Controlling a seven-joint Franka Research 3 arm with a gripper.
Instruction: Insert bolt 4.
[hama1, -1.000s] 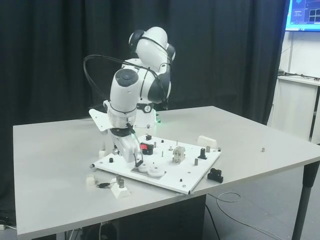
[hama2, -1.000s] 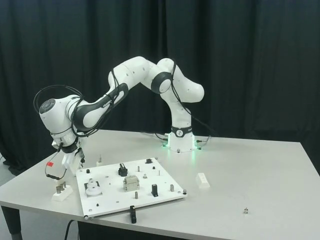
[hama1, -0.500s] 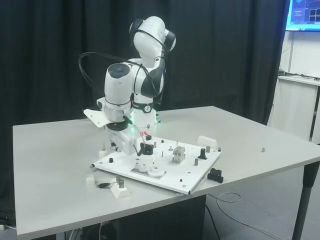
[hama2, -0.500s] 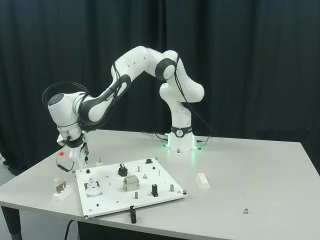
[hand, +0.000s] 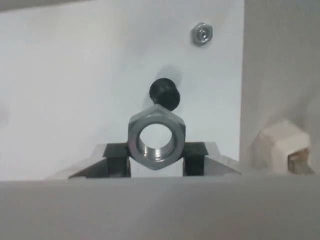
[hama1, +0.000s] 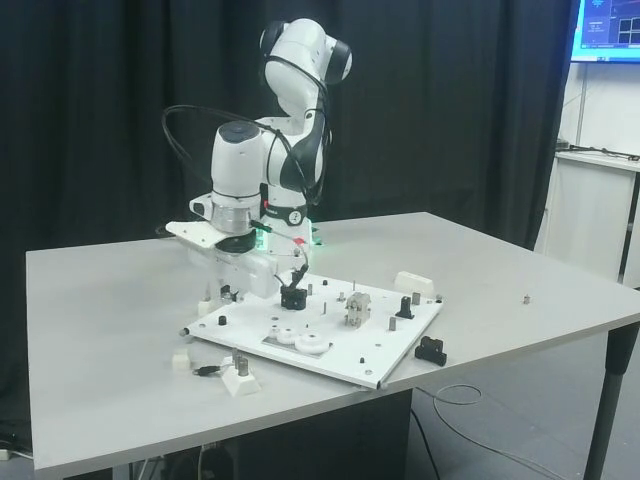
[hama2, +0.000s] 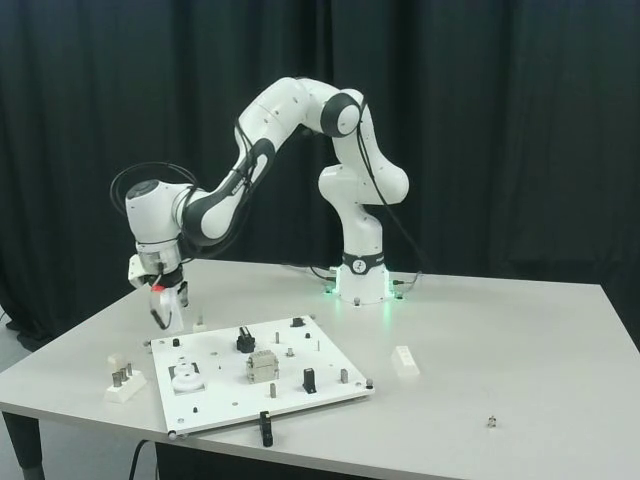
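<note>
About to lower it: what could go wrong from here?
The grey hex piece in the jaws of the gripper sits off to one side of the black stud in the wrist view, so a straight descent may miss it. The white board edge and a white block lie close by; a sideways correction could clip them.

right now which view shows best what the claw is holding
The wrist view: a grey hex nut sits clamped between the claw's black fingers, above the white board. Both room views show only the claw over the board's corner; the nut is hidden.
</note>
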